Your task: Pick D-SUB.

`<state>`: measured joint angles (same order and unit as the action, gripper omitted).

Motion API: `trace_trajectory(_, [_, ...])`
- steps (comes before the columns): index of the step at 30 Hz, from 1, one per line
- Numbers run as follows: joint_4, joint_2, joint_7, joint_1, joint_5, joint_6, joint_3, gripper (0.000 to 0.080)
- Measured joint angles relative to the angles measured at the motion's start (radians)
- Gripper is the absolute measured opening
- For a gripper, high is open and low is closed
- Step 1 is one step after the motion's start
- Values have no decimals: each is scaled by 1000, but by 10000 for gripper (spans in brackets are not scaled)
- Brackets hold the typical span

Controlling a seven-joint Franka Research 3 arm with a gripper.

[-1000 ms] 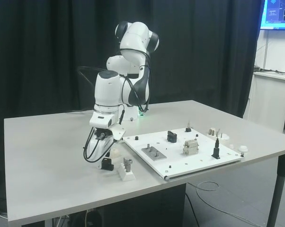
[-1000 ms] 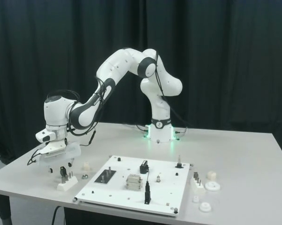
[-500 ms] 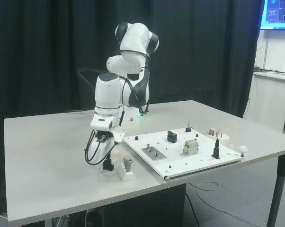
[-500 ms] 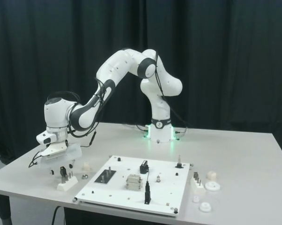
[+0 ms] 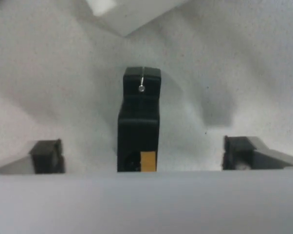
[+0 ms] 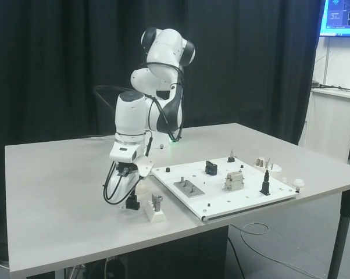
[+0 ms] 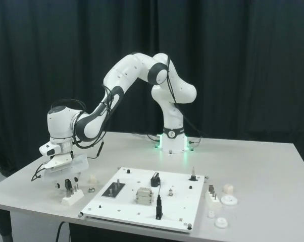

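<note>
1. The D-SUB (image 5: 139,124) is a black plug lying on the grey counter (image 6: 59,192), left of centre in the first room view and at lower left in the second. In the wrist view it sits mid-frame, between the two fingertips and touching neither.
2. The hand (image 5: 141,156) hangs directly over it with its fingers (image 5: 46,156) spread apart, one to each side of the plug, gripping nothing.
3. Just beside the plug stands a small white block (image 6: 156,215) with grey pins, and a small white cylinder (image 7: 93,179) is near. The big white board (image 6: 221,186) with its fixtures lies to the right in both room views.
4. Step in hand, as I judge it: the final descent onto the plug, before the grasp. The pick is not yet made.
5. The next move calls for a short straight drop until the fingertips flank the plug's body, then closing on it squarely and lifting. The white block is close, so the drop should stay centred to avoid knocking it.
6. Against the frames of a second ago, the wrist has come lower in both room views, and the hand now reaches nearly down to the plug. Plug, block and board lie where they did.
</note>
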<state>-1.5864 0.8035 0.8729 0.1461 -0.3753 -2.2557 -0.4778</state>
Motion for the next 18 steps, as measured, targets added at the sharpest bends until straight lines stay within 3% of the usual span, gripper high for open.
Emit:
trace_trajectory(2, [0, 0, 0, 1, 0, 0, 0, 800])
trace_trajectory(3, [0, 0, 3, 1, 0, 0, 0, 695])
trace_trajectory(11, [0, 0, 51, 1, -5, 0, 5, 695])
trace_trajectory(12, [0, 0, 52, 1, -5, 0, 6, 340])
trace_trajectory(18, [1, 0, 52, 1, -6, 0, 8, 340])
